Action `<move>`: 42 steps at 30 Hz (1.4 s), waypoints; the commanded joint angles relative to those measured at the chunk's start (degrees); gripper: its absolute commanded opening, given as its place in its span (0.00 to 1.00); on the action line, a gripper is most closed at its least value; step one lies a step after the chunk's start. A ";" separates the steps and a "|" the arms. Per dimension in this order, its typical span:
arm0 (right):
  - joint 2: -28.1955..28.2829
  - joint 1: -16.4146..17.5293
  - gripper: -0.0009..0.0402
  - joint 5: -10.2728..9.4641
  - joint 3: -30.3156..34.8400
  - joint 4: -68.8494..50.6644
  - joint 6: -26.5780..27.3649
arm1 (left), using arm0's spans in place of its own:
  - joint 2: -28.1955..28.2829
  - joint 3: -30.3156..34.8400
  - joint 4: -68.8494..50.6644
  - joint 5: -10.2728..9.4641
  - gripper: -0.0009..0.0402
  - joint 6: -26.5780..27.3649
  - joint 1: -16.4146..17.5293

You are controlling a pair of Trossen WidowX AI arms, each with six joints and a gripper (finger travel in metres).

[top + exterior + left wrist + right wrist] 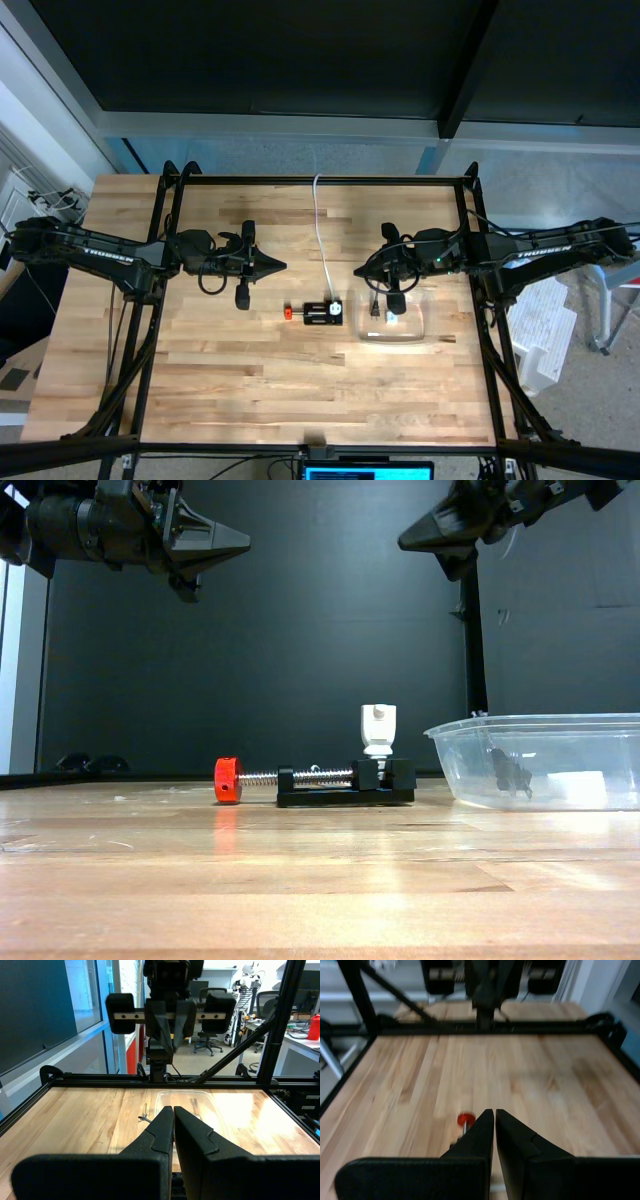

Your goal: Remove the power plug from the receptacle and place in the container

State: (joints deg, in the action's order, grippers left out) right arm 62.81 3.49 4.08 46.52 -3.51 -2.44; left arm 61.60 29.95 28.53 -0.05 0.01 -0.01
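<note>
The tiny black power plug lies inside the clear container at the table's right of centre. The receptacle, a black block with a red knob and a white socket, stands just left of the container, its white cable running to the back. My right gripper hangs shut and empty high above the receptacle. My left gripper hovers shut and empty to the left.
A black metal frame borders the wooden table. A laptop sits at the near edge. Both arms hang well above the tabletop.
</note>
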 commanded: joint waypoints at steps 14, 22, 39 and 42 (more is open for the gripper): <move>-0.04 -2.16 0.02 -1.49 -10.80 29.73 -0.81 | 0.00 0.00 0.02 0.02 0.02 0.00 0.00; -0.04 -3.50 0.02 -2.62 -14.73 34.45 -2.01 | 0.00 0.00 0.00 0.02 0.02 0.00 0.02; -0.04 -3.48 0.02 -2.60 -16.20 34.62 -1.53 | 0.00 0.00 0.04 0.02 0.02 0.00 0.00; -0.04 -3.48 0.02 -2.60 -16.20 34.62 -1.55 | 0.00 0.00 0.02 0.02 0.02 0.00 0.00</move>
State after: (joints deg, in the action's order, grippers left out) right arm 62.72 -0.01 1.43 30.33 31.14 -3.92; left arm 61.58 29.95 28.53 -0.05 0.01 -0.01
